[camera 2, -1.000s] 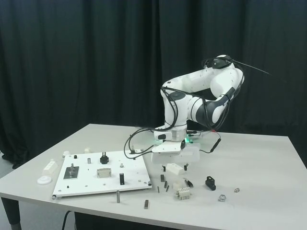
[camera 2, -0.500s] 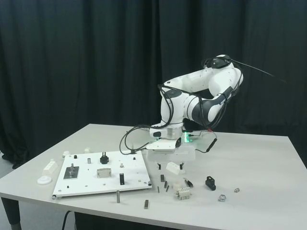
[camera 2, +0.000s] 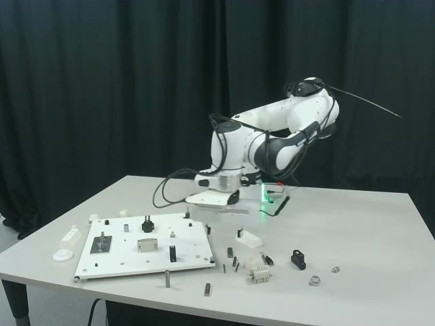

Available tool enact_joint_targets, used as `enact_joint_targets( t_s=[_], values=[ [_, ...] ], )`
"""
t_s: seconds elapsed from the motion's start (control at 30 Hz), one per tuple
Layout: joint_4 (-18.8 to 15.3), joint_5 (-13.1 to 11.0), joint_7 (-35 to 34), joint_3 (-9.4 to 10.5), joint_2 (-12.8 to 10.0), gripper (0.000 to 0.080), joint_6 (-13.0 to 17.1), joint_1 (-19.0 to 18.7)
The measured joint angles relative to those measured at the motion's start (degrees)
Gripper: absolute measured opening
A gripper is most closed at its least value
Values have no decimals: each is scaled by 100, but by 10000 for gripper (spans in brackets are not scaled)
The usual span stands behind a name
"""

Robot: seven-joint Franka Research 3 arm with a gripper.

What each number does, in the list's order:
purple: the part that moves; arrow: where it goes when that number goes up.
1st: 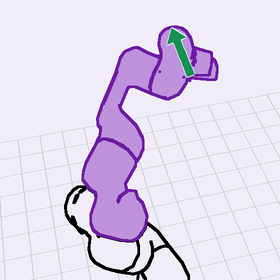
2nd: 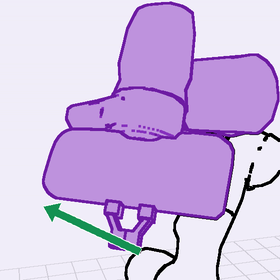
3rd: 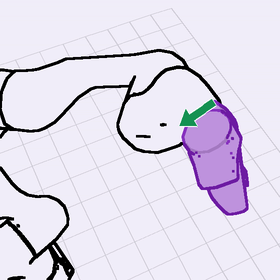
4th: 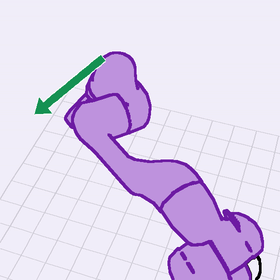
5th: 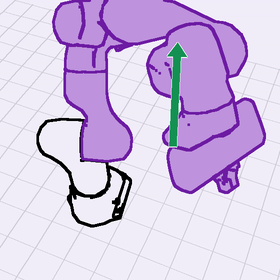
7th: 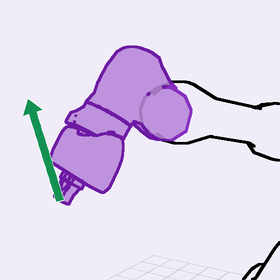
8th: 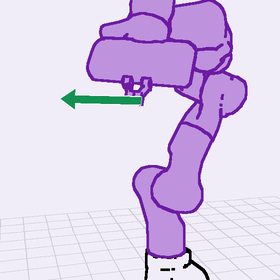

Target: Remove Ethernet.

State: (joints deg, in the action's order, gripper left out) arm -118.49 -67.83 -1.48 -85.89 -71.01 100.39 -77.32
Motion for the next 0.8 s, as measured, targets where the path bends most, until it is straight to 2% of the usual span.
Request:
enact_joint_targets(
  t_s=[0.33, 0.53, 0.8],
  values=[
    [6, 7, -114, -119, -3, 800, -52, 527],
    [6, 9, -76, -249, -23, 800, -292, 934],
    [4, 23, 379, -488, -196, 800, -711, 1564]
  ],
)
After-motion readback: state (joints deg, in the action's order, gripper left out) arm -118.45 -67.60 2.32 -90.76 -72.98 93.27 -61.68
